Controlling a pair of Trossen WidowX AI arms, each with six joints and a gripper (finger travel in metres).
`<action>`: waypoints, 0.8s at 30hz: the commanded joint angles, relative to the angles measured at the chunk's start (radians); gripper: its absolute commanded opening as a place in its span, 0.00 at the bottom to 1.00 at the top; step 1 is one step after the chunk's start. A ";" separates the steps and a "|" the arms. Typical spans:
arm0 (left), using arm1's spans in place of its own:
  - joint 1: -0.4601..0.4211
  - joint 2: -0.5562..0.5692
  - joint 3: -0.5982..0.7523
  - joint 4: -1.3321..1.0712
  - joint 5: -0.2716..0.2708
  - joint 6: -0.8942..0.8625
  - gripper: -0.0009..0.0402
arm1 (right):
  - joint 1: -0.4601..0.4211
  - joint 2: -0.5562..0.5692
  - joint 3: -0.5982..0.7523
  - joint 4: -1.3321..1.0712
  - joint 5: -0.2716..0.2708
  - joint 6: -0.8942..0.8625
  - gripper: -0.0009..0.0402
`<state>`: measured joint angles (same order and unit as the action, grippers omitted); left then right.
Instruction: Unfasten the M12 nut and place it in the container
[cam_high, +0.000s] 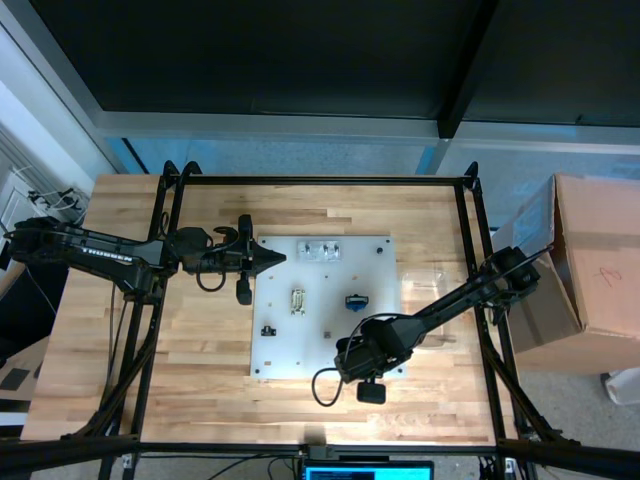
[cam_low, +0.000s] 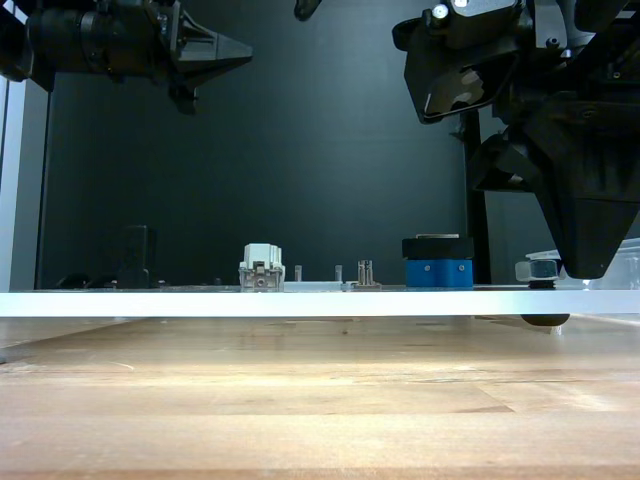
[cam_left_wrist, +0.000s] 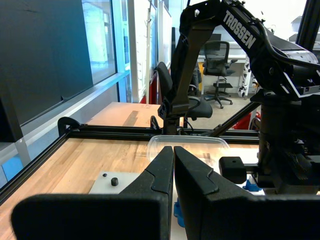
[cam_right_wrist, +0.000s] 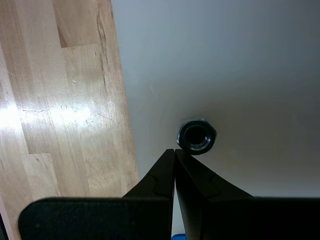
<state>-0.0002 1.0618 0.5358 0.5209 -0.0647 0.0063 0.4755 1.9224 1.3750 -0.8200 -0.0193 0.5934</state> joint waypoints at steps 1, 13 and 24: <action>0.000 0.000 0.000 0.000 0.000 0.000 0.02 | 0.001 -0.004 0.006 -0.056 0.154 0.019 0.02; 0.000 0.000 0.000 0.000 0.000 0.000 0.02 | 0.007 -0.022 0.050 -0.137 0.085 0.042 0.02; 0.000 0.000 0.000 0.001 0.000 0.000 0.02 | 0.010 0.014 0.056 -0.033 -0.048 0.046 0.02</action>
<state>-0.0002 1.0618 0.5358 0.5213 -0.0643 0.0059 0.4843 1.9266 1.4307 -0.8558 -0.0727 0.6380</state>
